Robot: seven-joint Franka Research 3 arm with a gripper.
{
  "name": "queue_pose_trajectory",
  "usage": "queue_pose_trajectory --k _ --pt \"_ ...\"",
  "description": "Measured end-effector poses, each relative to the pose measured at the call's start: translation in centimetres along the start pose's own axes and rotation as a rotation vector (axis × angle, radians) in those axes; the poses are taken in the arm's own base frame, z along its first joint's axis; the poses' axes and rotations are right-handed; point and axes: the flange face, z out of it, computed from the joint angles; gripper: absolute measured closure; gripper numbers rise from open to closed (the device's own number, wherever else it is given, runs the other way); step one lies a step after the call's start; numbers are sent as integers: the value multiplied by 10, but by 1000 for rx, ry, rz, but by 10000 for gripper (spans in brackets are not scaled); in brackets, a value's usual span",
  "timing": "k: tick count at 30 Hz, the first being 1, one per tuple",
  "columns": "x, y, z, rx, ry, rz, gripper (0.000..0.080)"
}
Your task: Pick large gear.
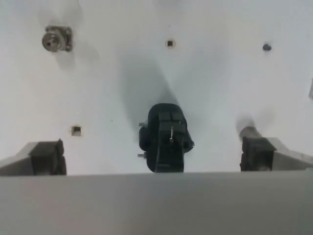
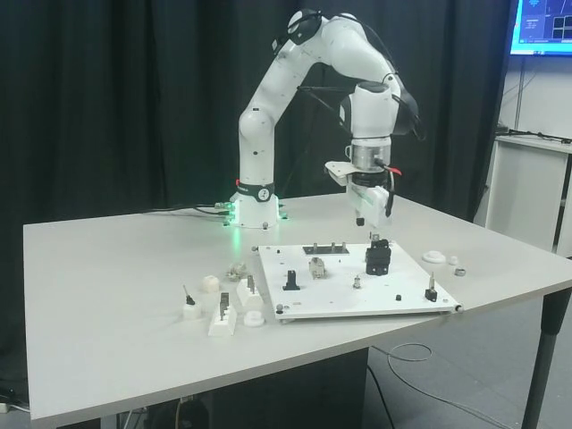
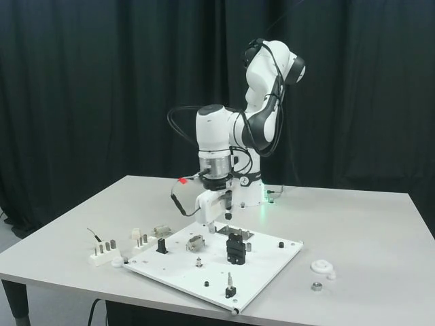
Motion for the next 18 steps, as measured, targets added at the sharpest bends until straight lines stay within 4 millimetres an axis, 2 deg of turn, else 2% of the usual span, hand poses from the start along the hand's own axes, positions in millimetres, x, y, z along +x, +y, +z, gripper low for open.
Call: queue_pose_trajectory --k 18 --pt "-10 3 -18 35 111 -102 3"
